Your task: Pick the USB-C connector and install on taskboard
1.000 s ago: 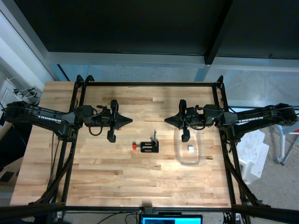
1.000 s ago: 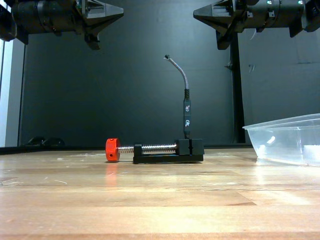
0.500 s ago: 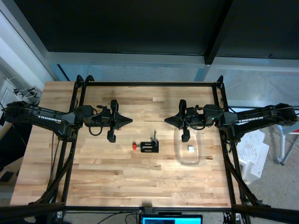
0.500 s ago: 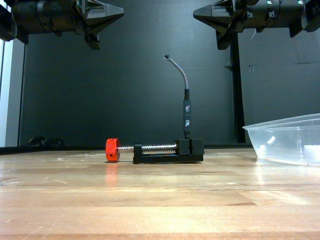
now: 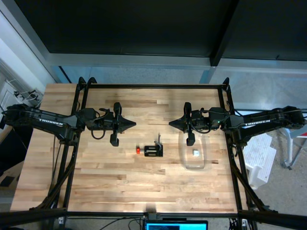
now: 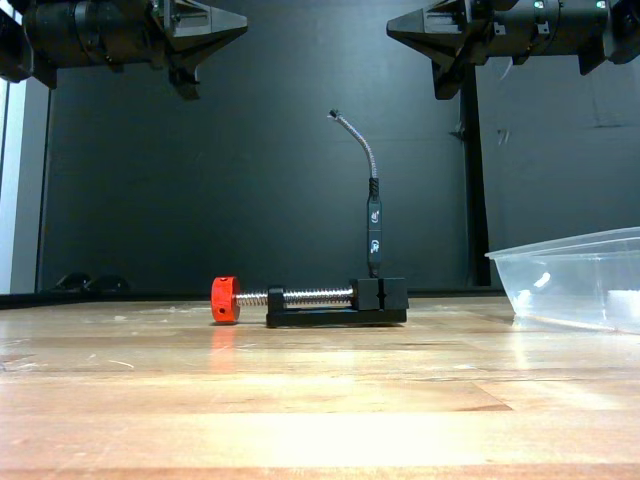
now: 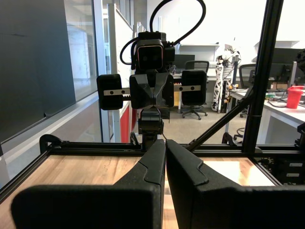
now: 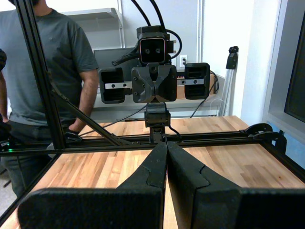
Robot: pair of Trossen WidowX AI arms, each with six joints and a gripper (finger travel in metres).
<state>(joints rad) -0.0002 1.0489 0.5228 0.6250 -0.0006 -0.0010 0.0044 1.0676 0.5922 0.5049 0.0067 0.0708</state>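
**Grippers.** The left gripper (image 5: 132, 124) hangs high over the left-centre of the table (image 5: 115, 184), pointing right. The right gripper (image 5: 171, 124) hangs at the same height and faces it from the right. In each wrist view the two fingers lie together with only a thin seam between them. Both are closed and hold nothing, and both are well apart from every part on the table.

**Work items.** The taskboard (image 5: 152, 151) lies mid-table, nearer than both grippers, with its orange knob (image 6: 225, 299) at the left end. The only piece that looks like a USB-C connector (image 6: 373, 225) stands upright out of the taskboard's right end. It has a dark plug body below and a short braided tail curving left above. Whether it is fully seated cannot be told. No loose connector is visible elsewhere. A clear tray (image 6: 570, 285) sits just right of the taskboard and holds one small white piece (image 5: 195, 152).

**Handling assessment.** The connector is judged very light. The plug body should be stiff and the braided tail flexible. The moulded body looks smooth and could twist or slip in a light pinch.

**Grip recommendation.** Take hold across the flat faces of the dark plug body, low and square. Avoid the tail, which would bend and lose alignment. The mating end is likely to be damaged by angled force, so keep any insertion straight down.
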